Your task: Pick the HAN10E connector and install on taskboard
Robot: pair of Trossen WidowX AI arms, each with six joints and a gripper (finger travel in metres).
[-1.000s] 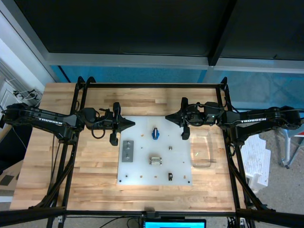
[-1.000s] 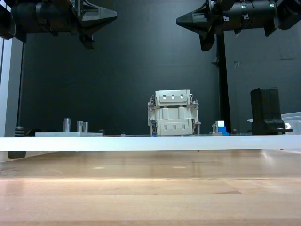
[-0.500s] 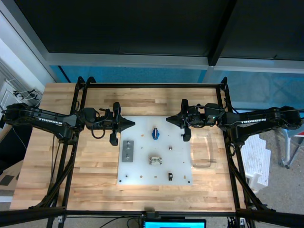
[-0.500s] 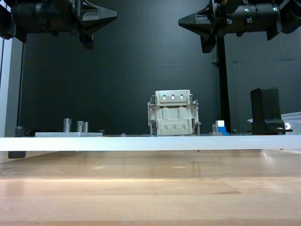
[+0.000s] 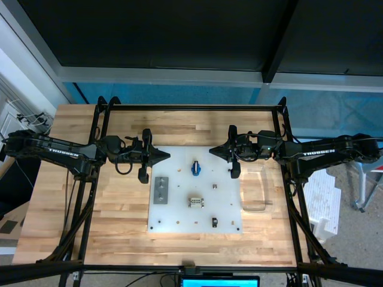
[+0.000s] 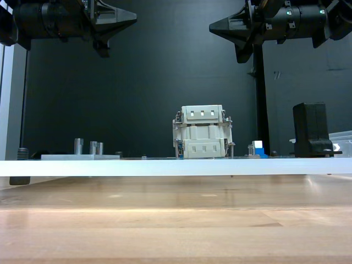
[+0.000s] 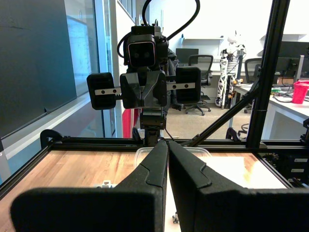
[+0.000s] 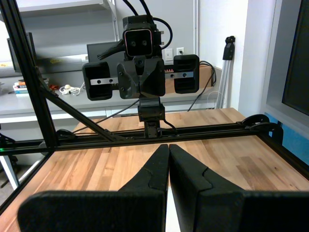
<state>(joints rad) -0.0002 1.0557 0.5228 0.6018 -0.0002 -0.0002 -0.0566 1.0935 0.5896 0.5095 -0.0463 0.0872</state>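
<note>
Above the taskboard's far edge, the left gripper (image 5: 163, 155) and right gripper (image 5: 213, 148) hover with fingers pressed together, holding nothing, tips pointing toward each other. Below and between them, the HAN10E connector (image 5: 195, 202) sits upright on the white taskboard (image 5: 227, 203), between the grey block (image 5: 161, 189) and a small black part (image 5: 214, 223).

Left gripper (image 5: 163, 155) and right gripper (image 5: 214, 147) hover closed, pointing toward each other.
</note>
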